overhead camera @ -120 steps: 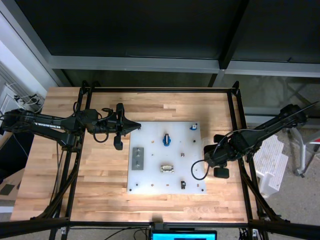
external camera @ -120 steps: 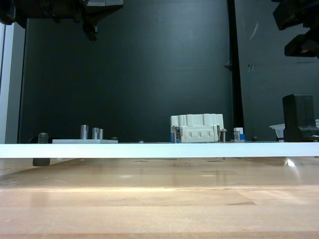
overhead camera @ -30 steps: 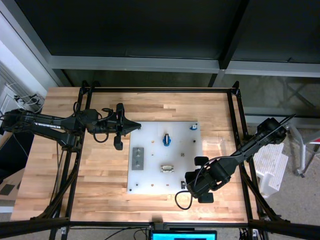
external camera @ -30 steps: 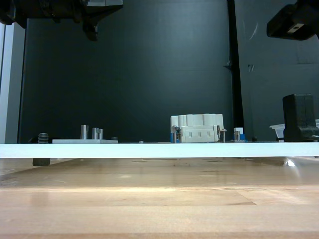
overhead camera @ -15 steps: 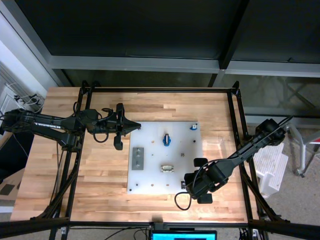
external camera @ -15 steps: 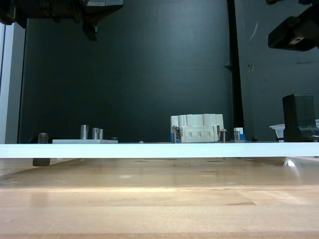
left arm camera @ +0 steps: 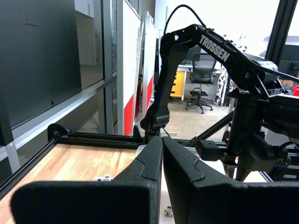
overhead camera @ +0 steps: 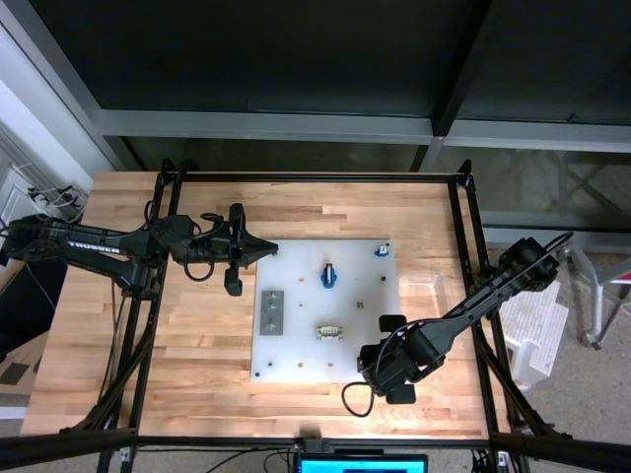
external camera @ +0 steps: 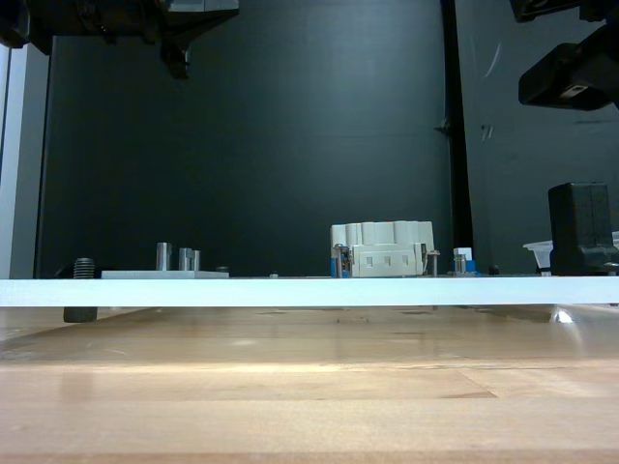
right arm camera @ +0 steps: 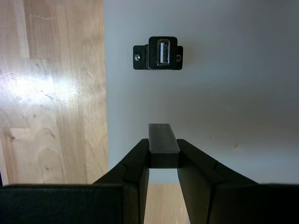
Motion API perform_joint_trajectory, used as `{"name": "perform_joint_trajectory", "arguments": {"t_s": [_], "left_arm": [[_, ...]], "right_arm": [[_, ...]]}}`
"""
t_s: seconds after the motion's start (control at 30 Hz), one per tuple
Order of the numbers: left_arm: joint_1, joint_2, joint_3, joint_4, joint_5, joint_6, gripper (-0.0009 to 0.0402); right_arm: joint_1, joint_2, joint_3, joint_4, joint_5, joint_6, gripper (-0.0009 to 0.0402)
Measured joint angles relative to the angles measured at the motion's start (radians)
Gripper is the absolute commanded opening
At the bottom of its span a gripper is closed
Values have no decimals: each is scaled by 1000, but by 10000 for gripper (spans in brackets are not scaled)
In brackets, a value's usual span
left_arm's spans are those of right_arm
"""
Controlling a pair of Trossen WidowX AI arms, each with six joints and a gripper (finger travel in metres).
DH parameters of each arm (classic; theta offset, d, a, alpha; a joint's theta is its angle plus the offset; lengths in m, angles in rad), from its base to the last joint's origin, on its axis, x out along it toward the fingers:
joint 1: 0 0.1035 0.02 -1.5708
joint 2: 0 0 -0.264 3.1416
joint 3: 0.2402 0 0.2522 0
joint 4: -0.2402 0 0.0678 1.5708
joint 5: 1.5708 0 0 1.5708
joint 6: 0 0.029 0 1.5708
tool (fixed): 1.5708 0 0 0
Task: Pick the 16mm bar and install on taskboard
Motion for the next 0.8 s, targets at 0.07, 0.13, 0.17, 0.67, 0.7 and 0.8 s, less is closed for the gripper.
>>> {"name": "perform_joint_trajectory", "arguments": {"t_s": [0.07, 0.13, 0.17, 0.67, 0.7, 0.8], "left_arm": [[0, 0, 0, 0, 0, 0, 0], [0, 0, 0, 0, 0, 0, 0], [0, 0, 0, 0, 0, 0, 0], [0, 0, 0, 0, 0, 0, 0], [0, 0, 0, 0, 0, 0, 0], [0, 0, 0, 0, 0, 0, 0]], "right_arm": [[0, 0, 0, 2, 2, 0, 0], [1, 0, -2, 3, 3, 0, 0], [2, 0, -3, 2, 3, 0, 0], [6, 18, -10, 19, 19, 8, 0], [7, 18, -10, 24, 19, 8, 0], [7, 18, -17, 25, 18, 8, 0]]}}
